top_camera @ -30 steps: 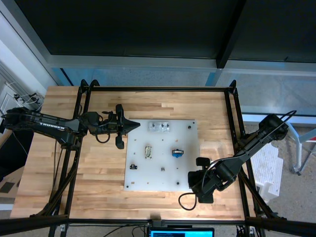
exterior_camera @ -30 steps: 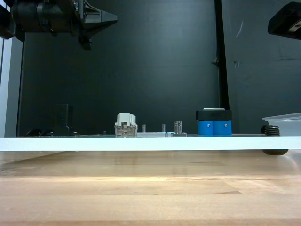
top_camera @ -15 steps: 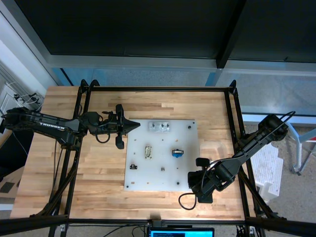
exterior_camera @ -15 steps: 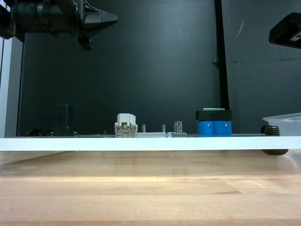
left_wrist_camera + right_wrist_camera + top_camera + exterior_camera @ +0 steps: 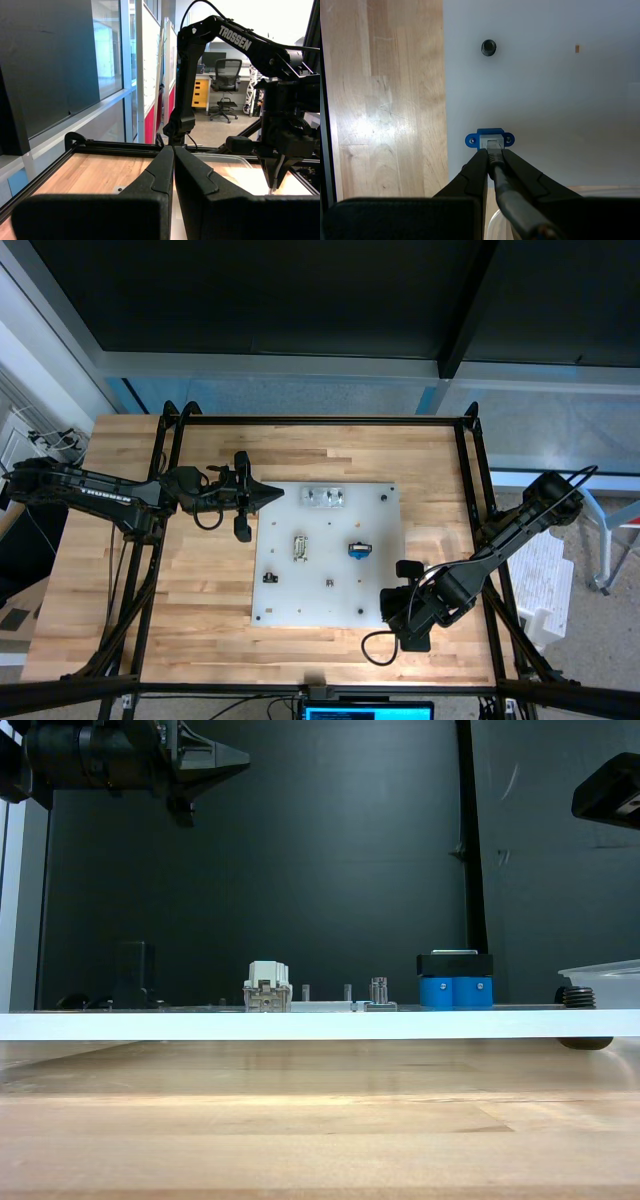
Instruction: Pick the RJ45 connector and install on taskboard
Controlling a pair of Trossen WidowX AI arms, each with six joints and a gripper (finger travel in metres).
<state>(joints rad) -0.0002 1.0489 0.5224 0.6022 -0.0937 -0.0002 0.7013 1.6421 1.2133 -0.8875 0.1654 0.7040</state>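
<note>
Left pincer point(image 5: 173, 152): fingers pressed together with nothing between them; held high above the counter point(image 5: 200, 590), just off the left edge of the taskboard point(image 5: 310, 590).
Right pincer point(image 5: 492, 154): clamped on the rear of the RJ45 connector point(image 5: 493, 145), over the taskboard's near right corner; pointing down at the panel.
Grey cable point(image 5: 509, 202): runs back from the connector between the fingers.
RJ45 connector: at the pincer tips, nose in the mouth of the blue socket point(image 5: 490, 137).
Blue socket: fixed on the white panel near its edge, the plug apparently seated; depth of entry cannot be told.
Clear tray point(image 5: 600, 972): stands at the right, beside the taskboard; contents cannot be made out.
</note>
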